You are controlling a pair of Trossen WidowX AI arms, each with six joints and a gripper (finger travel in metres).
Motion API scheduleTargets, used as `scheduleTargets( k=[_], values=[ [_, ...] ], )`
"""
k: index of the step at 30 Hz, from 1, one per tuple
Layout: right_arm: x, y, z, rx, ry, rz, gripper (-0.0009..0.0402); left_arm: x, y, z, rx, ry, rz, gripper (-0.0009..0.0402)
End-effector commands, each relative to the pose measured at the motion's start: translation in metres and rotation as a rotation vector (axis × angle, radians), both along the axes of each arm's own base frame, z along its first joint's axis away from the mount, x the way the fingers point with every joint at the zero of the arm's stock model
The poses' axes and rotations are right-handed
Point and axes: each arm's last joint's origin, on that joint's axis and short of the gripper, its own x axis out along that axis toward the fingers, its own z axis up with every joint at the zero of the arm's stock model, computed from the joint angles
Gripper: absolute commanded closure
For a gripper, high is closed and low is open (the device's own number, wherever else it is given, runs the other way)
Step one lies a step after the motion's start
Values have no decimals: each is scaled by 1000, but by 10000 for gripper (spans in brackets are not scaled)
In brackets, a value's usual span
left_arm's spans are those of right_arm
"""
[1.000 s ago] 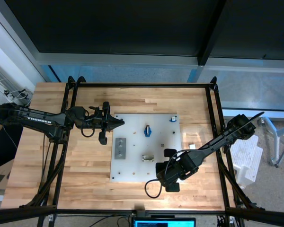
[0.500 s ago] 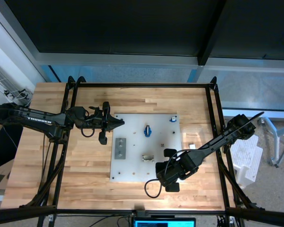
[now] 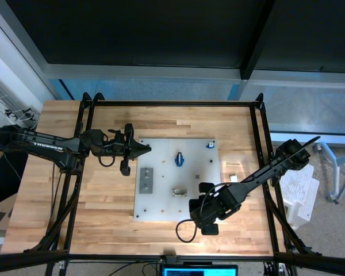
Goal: Pick the USB connector and install on taskboard
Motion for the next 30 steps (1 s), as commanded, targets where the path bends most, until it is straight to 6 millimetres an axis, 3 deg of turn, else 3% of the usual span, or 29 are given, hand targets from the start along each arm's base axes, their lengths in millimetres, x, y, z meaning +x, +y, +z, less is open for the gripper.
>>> scheduleTargets(
  k=[1,9,18,30],
  values=[
    [-1,-1,5,4,-17,-13,220,0,0,0,0,0,0,393],
    [-7,-4,17,12,-27,-16,184,0,0,0,0,0,0,393],
    [-16,-10,34,30,-53,-15,185,0,0,0,0,0,0,393],
    [-17,-10,34,31,-55,-16,185,0,0,0,0,0,0,393]
  ],
)
